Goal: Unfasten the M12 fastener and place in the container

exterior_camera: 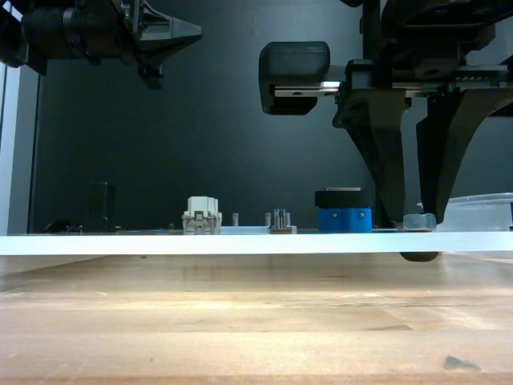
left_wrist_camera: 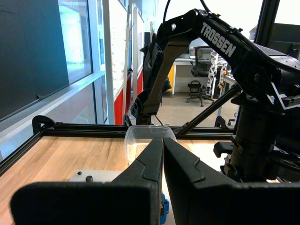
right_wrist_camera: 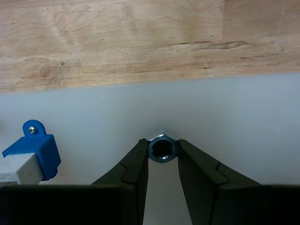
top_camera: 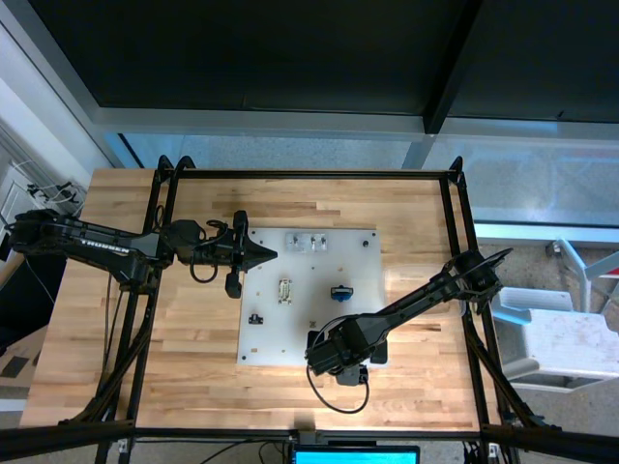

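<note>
The silver M12 nut (right_wrist_camera: 162, 150) sits low on the white board (top_camera: 280, 338) near its near right edge, with no stud ribs showing under it (exterior_camera: 418, 220); its bore looks dark. My right gripper (right_wrist_camera: 162, 151) reaches down over it, both fingers pressed against the nut's flats. The clear container (exterior_camera: 481, 210) lies just behind it, mostly hidden under the right arm in the high view. My left gripper (top_camera: 266, 254) hovers high over the board's far left edge, shut and holding nothing; its wrist view shows the container (left_wrist_camera: 145, 138) beyond it.
A blue block (top_camera: 340, 291) stands mid-board just left of the right gripper (exterior_camera: 345, 218). A grey connector (top_camera: 284, 290) and small silver posts (exterior_camera: 279, 218) stand further left. Black frame rails (top_camera: 309, 175) border the wooden table.
</note>
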